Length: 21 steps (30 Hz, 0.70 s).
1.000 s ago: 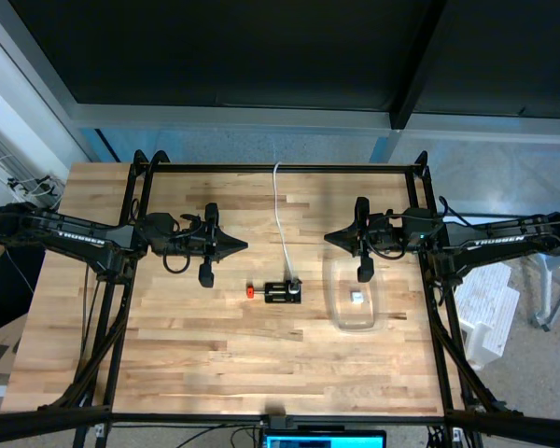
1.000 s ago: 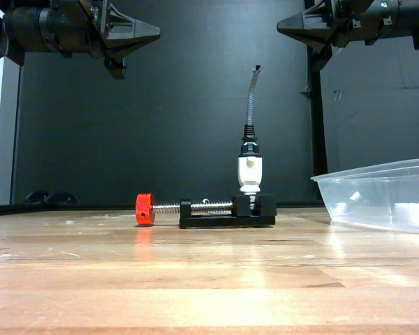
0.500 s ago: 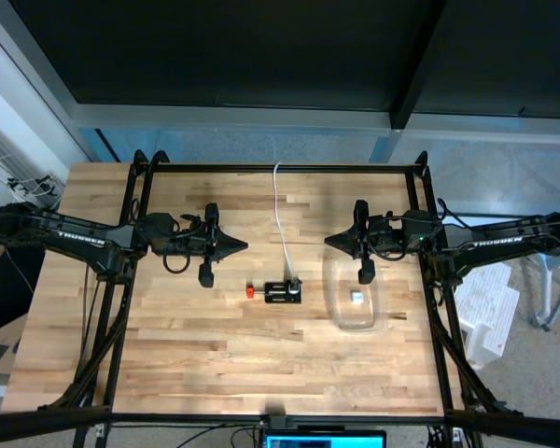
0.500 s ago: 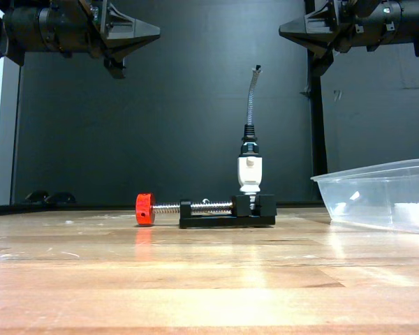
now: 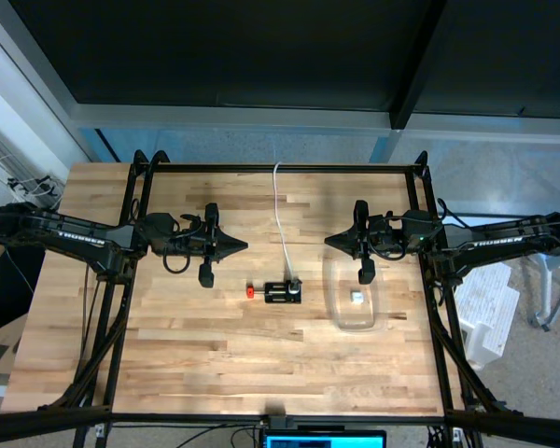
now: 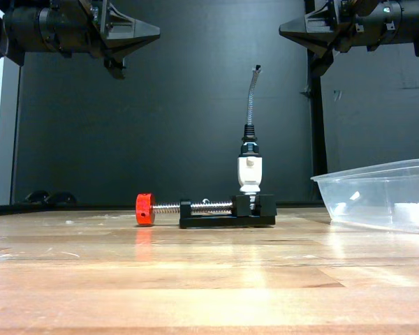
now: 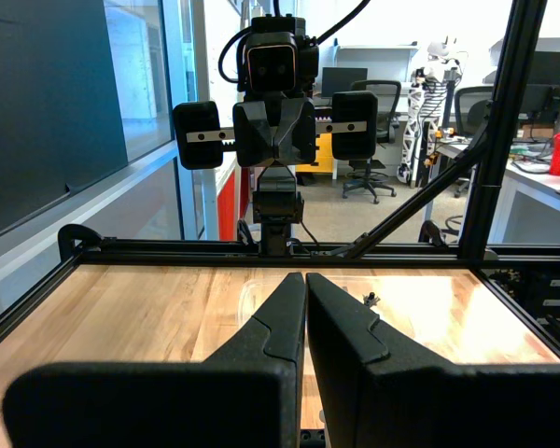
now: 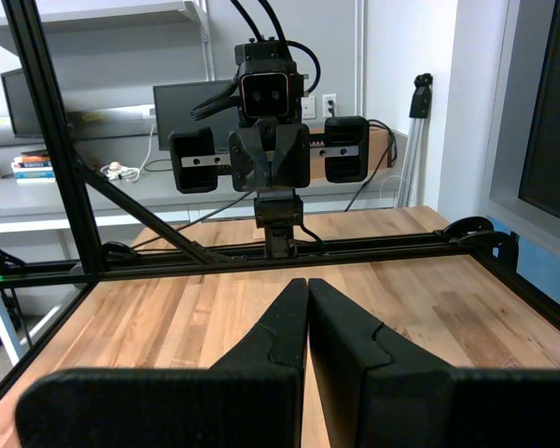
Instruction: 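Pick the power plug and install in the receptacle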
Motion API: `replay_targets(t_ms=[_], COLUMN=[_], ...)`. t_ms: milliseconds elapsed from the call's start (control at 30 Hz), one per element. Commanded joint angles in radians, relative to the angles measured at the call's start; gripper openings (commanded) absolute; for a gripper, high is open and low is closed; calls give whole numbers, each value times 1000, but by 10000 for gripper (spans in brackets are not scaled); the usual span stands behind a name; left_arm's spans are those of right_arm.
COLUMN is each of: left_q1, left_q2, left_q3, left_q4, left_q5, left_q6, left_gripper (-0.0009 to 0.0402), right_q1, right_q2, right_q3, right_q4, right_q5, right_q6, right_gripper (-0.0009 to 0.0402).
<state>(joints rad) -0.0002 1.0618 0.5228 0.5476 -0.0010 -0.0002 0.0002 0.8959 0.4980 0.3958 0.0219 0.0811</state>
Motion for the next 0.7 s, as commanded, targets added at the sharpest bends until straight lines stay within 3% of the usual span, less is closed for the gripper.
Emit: replay_targets(t_ms=[33, 700], left_q1=[0, 0], left_q2=[0, 0], left_q3=[0, 0], left_q4=[0, 0], left_q5=[0, 0], left_q6=[0, 0], left_gripper=[0, 0], right_q1=[0, 0], right_q2=[0, 2], right_q3=[0, 0], right_q4=[-1, -1], right_q5=[0, 3], right_q6=[0, -45], right_gripper=[0, 0])
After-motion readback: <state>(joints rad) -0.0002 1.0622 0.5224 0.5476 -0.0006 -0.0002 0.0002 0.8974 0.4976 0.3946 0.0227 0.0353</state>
